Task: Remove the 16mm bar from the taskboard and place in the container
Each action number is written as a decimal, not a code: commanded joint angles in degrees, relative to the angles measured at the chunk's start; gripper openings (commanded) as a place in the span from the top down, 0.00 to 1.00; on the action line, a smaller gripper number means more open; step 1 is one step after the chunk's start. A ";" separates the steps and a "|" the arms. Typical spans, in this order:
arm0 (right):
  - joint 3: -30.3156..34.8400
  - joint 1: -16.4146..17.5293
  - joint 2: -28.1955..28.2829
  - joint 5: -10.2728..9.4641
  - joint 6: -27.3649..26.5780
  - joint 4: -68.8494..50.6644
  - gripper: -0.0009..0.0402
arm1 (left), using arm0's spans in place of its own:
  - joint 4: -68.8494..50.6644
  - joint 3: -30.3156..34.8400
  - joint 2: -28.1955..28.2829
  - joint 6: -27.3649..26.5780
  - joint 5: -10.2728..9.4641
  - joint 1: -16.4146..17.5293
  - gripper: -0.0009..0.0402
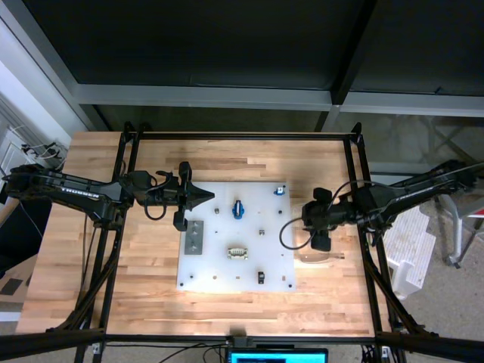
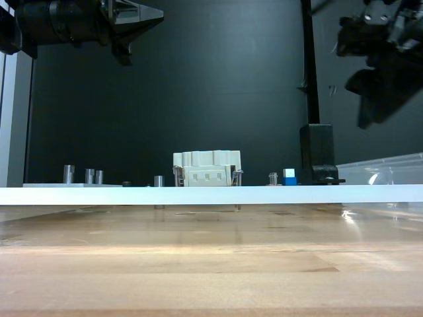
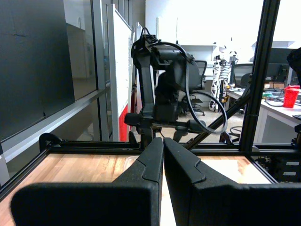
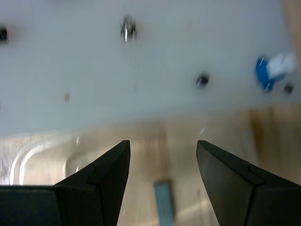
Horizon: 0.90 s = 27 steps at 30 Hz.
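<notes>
Clear container [image 2: 390, 173] beside taskboard [image 1: 272, 242], contents unclear, right end effector [image 4: 162, 143] open above it, left end effector [image 3: 163, 141] closed over taskboard

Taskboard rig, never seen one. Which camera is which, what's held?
Two robot arms reach inward over a wooden table. High view looks down from above; low view looks level along the tabletop; each wrist view looks along that arm's gripper. On the table: a white taskboard with blue knob, grey plate and beige connector, and a clear container at its right edge. The left gripper, shut, hovers over the board's left edge; the right gripper, open, hangs over the container. Neither holds anything.
</notes>
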 commanded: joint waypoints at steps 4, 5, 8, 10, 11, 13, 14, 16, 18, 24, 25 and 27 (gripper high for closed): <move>0.02 -7.15 -3.91 -5.92 -8.17 11.30 0.50 | 0.02 0.00 0.02 0.00 0.02 0.00 0.98; 0.02 -8.02 -4.48 -6.19 -9.25 13.46 0.50 | 0.00 0.00 0.02 0.02 0.02 0.00 0.98; -0.15 -9.62 -5.95 -6.45 -12.85 20.28 0.50 | 0.00 0.00 0.02 0.00 0.02 0.02 0.98; -0.61 -10.10 -6.56 -7.78 -14.62 25.68 0.50 | 0.02 0.00 0.02 0.00 0.02 0.00 0.98; -1.05 -10.45 -6.80 -8.85 -15.10 28.68 0.51 | 0.00 0.00 0.02 0.00 0.02 0.02 0.98; -2.23 -11.06 -6.95 -11.26 -15.56 34.77 0.53 | 0.00 0.00 0.02 0.02 0.02 0.00 0.98; -2.93 -11.37 -6.97 -12.22 -15.89 37.77 0.54 | 0.02 0.00 0.02 0.00 0.02 0.02 0.98; -4.26 -11.98 -6.97 -13.18 -17.11 43.04 0.57 | 0.02 0.00 0.02 0.00 0.02 0.02 0.98; -5.60 -12.59 -6.97 -13.77 -17.18 48.43 0.61 | 0.00 0.00 0.02 0.00 0.02 0.00 0.98; -8.33 -16.24 -6.95 -17.75 -16.70 59.84 0.71 | 0.00 0.00 0.02 0.02 0.02 0.00 0.98; -8.55 -17.18 -6.93 -18.99 -16.50 61.02 0.73 | 0.00 0.00 0.02 0.02 0.02 0.00 0.98; -8.76 -19.02 -6.95 -20.06 -16.09 62.05 0.76 | 0.00 0.00 0.02 0.02 0.02 0.02 0.98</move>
